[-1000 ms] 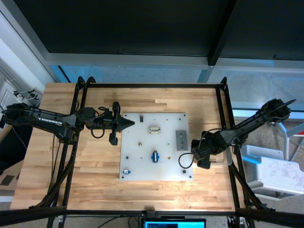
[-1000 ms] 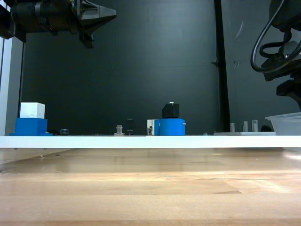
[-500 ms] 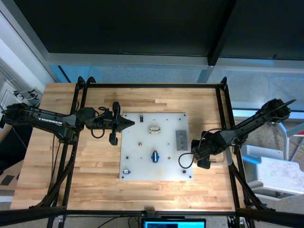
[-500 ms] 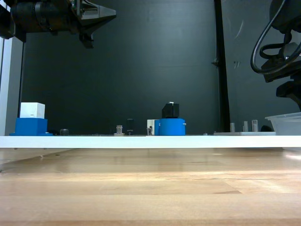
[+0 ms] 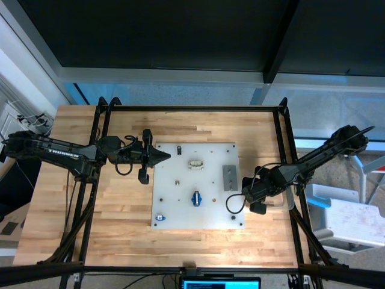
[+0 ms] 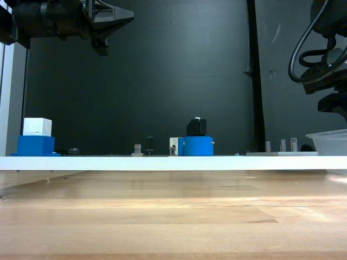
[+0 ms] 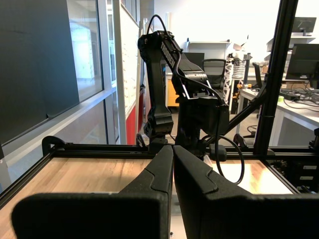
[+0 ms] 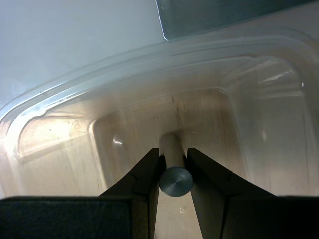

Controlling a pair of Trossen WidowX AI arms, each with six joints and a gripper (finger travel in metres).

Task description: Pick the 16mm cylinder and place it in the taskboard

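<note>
Down in the tray, right gripper pinches the 16mm cylinder; left gripper, fingers together, overhangs taskboard.

The left arm stretches level from the left side. Its left tool is held high above the bench, pointing inward, with both fingers pressed flat together. The right arm slopes down from the right. The right tool points downward, set low, its fingers clamped on the 16mm cylinder.
</note>
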